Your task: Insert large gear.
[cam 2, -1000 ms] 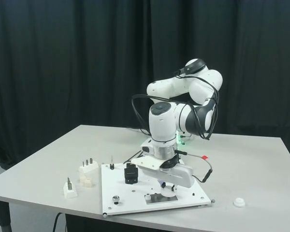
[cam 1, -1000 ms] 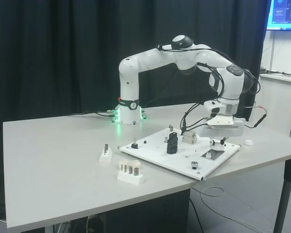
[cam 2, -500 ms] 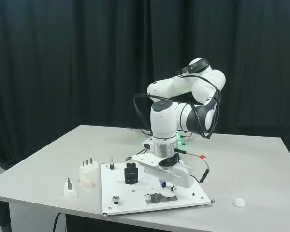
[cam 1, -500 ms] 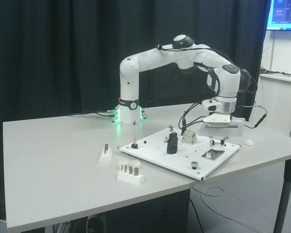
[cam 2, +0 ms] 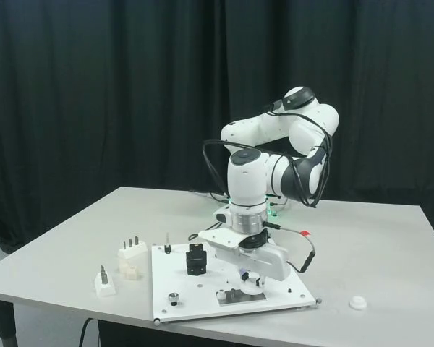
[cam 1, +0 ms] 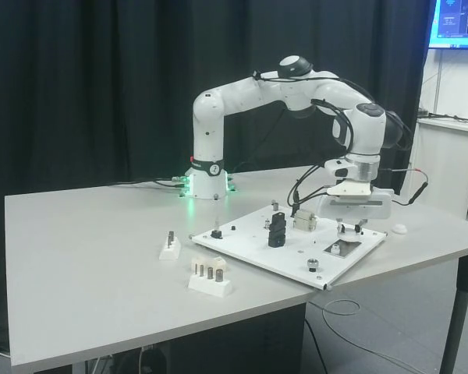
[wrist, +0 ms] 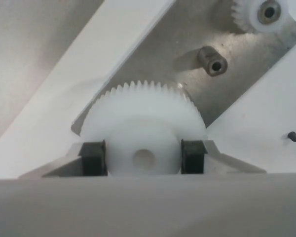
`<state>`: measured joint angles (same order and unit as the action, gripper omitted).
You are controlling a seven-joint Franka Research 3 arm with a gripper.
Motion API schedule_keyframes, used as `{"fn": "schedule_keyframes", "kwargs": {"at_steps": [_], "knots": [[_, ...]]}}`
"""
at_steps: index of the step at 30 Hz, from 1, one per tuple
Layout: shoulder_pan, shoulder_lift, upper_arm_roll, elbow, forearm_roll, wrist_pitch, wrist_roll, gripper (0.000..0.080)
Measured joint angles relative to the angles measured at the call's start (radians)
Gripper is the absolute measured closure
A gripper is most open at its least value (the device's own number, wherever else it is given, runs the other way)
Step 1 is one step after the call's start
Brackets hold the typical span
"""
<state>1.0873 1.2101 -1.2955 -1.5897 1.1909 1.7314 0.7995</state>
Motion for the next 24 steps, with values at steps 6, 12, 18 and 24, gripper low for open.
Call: {"fn": "schedule_keyframes", "kwargs": {"at_steps": [6,12,18,24], "knots": [[0.0,0.0,-0.002,-0.007,0.015,-0.001,0.005,0.0477],[0.0,0.0,-0.007,-0.019,0.042,-0.007,0.018,0.0477],[-0.001,0.0,-0.011,-0.032,0.069,-0.012,0.019,0.0477],[-0.002,0.0,-0.012,-0.033,0.077,-0.015,0.019,0.0477]]}}
